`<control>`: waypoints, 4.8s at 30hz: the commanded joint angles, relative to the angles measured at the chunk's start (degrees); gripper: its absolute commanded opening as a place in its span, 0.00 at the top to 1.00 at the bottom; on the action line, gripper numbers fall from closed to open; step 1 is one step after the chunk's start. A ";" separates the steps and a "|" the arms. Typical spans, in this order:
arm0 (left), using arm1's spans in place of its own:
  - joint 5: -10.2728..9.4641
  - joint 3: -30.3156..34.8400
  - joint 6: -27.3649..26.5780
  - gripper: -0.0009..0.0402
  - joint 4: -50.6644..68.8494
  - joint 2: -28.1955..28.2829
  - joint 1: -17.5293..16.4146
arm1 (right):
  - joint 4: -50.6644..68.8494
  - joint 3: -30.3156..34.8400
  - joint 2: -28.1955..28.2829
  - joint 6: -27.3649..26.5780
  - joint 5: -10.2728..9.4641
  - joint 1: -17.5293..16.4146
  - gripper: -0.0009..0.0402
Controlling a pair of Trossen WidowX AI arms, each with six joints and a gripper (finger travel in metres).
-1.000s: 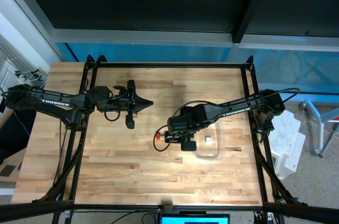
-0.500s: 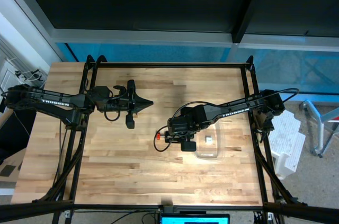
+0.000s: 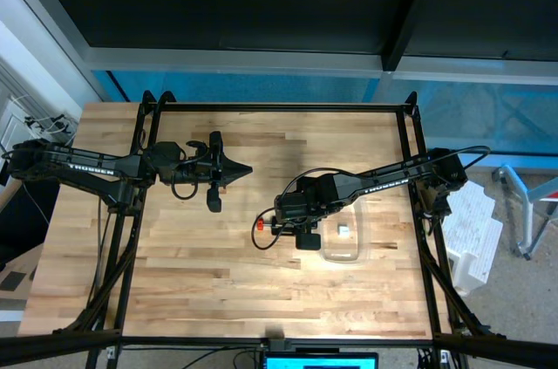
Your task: Pick the usb-c connector and install on the hub
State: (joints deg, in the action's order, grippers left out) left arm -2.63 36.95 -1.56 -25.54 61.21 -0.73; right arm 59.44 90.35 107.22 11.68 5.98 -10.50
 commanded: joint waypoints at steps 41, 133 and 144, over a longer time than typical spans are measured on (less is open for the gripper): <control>0.02 0.02 0.02 0.98 0.00 0.00 -0.02 | -0.42 -0.96 -0.07 1.31 -0.02 -0.24 0.98; 0.02 0.02 0.02 0.98 0.00 0.00 -0.02 | 0.48 -3.87 -6.82 0.87 0.44 0.07 0.59; 0.02 0.02 0.02 0.98 -0.02 0.00 0.00 | 0.72 -4.07 -9.25 0.74 0.39 0.13 0.61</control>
State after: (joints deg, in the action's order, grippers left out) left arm -2.63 36.95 -1.56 -25.54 61.21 -0.73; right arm 60.23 86.28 98.00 12.53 6.42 -10.35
